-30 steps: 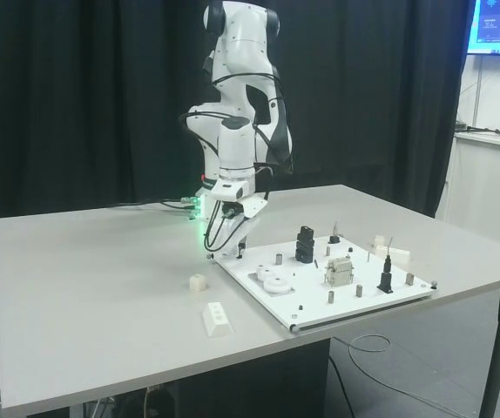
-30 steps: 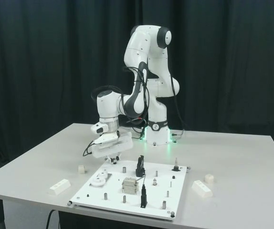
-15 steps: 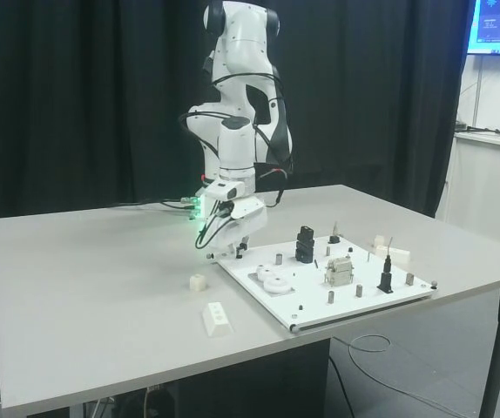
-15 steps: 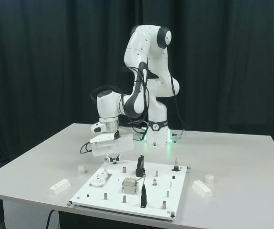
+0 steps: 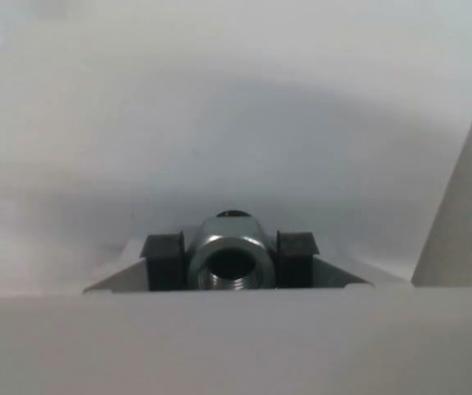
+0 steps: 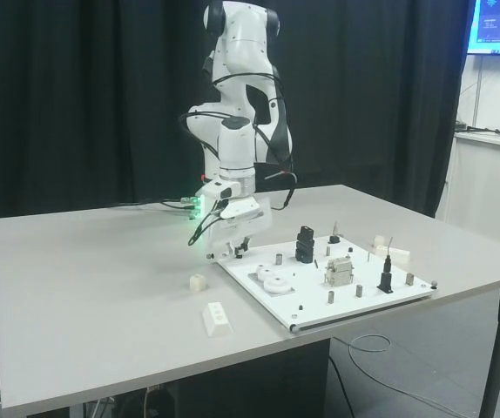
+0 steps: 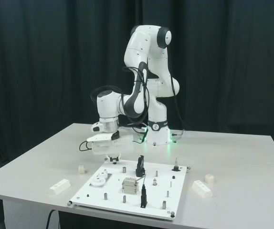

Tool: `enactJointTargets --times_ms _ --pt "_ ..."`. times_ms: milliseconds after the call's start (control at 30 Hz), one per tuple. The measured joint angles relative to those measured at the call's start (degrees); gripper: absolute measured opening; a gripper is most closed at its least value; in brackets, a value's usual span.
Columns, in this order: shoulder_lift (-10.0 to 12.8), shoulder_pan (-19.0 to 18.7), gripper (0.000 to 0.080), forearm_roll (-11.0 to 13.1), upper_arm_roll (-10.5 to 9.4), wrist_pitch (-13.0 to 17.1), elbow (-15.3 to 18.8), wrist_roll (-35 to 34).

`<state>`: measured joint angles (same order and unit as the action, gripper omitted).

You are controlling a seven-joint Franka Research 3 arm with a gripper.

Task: Insert bolt 4.

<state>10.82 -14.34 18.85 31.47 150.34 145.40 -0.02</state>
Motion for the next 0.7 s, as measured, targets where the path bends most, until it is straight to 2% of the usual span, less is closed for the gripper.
enactJointTargets --times_ms 700 --pt "0.0 -0.1 0.0237 0.0 0.0 -0.1 -0.1 -14.7"
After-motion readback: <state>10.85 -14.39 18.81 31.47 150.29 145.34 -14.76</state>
